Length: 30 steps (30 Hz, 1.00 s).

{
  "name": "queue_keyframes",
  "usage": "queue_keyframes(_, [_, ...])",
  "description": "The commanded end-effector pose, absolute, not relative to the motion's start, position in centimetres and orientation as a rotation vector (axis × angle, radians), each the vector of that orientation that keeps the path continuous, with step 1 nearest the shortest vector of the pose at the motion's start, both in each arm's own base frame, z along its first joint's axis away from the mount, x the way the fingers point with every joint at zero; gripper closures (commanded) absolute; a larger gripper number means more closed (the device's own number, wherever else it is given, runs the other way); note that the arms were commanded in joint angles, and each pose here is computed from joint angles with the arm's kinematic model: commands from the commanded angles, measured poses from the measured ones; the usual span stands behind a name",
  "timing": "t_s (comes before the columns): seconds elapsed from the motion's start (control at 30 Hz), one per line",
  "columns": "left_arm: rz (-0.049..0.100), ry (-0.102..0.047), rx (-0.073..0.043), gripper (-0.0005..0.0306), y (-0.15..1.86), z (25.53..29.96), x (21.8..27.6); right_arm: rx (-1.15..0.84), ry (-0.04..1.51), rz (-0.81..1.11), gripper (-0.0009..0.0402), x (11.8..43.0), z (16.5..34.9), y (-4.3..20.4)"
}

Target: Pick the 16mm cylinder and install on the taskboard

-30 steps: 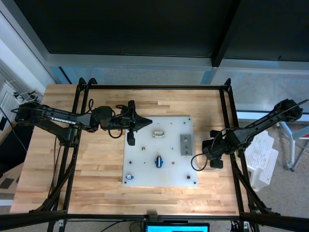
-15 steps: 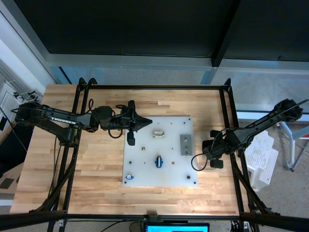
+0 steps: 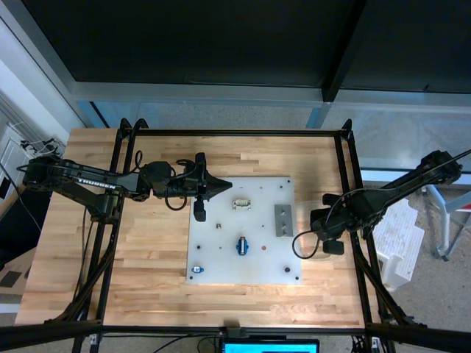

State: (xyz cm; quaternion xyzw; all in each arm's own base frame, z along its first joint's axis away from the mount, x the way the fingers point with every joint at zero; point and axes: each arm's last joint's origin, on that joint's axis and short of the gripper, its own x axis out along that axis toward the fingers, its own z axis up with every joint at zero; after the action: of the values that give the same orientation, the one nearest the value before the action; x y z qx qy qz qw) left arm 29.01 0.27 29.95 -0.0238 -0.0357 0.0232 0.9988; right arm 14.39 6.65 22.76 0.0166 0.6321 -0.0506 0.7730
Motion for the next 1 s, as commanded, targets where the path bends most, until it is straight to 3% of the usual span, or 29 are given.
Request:
queue_keyframes(0.03, [0.046, -0.072, -0.047, 0.03, 0.28, 29.96, 29.01, 0.028, 1.384, -0.114, 0.0394, 14.3, 24.4, 6.6])
queue_keyframes(0.2, [0.046, -0.072, -0.048, 0.03, 0.27, 29.96, 29.01, 0.032, 1.376, -0.111, 0.0393, 14.3, 25.8, 6.6])
queue_keyframes(0.57, [0.046, -0.072, -0.047, 0.03, 0.28, 29.96, 29.01, 0.032, 1.373, -0.096, 0.0393, 15.2, 25.8, 7.1])
queue_keyframes(1.0, [0.046, -0.072, -0.047, 0.03, 0.28, 29.96, 29.01, 0.03, 1.37, -0.098, 0.0393, 20.9, 25.7, 9.0])
